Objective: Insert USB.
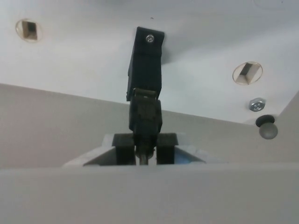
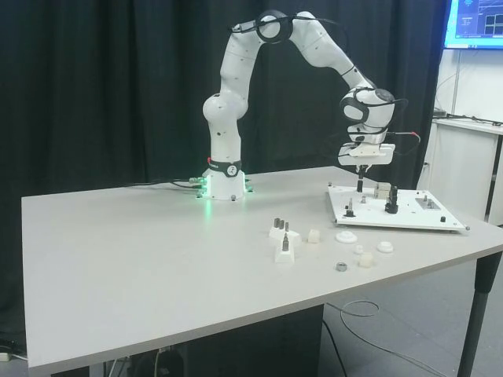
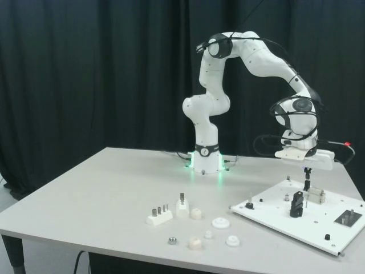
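My gripper (image 1: 145, 150) is shut on a black USB plug (image 1: 145, 116), which hangs straight down from the fingers (image 1: 123, 148). Just past the plug's tip, a black socket block (image 1: 146, 58) with a screw at its end stands on the white board (image 1: 84, 56). In the first room view the gripper (image 2: 361, 174) holds the plug (image 2: 360, 187) a little above the board (image 2: 409, 220), beside the black block (image 2: 391, 201). The second room view shows the plug (image 3: 307, 184) hovering over the board (image 3: 274, 220), behind the black block (image 3: 296, 205).
The board has round holes (image 1: 247, 73), a metal nut (image 1: 256, 104) and a black peg (image 1: 266, 126). A grey fixture (image 3: 346, 217) sits on its far end. Several loose white parts (image 2: 314, 236) and a nut (image 2: 342, 265) lie on the grey table (image 2: 141, 251).
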Available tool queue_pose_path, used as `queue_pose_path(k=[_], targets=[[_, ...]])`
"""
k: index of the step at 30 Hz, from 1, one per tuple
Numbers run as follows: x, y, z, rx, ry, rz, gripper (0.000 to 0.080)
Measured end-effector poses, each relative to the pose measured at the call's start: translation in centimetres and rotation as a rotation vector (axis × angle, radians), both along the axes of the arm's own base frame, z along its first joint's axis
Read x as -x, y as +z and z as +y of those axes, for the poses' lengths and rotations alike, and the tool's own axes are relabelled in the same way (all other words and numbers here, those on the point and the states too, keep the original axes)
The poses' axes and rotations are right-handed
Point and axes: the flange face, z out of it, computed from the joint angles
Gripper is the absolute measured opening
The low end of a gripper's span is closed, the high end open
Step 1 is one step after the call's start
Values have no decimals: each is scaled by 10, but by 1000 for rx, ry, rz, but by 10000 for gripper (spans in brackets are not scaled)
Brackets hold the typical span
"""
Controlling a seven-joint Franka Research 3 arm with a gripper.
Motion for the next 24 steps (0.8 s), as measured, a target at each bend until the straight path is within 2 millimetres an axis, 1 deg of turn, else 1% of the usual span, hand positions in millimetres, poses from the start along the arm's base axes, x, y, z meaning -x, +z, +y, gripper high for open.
queue_pose_path(k=[24], targets=[[-1,-4,-4,-7,-37,51,91]])
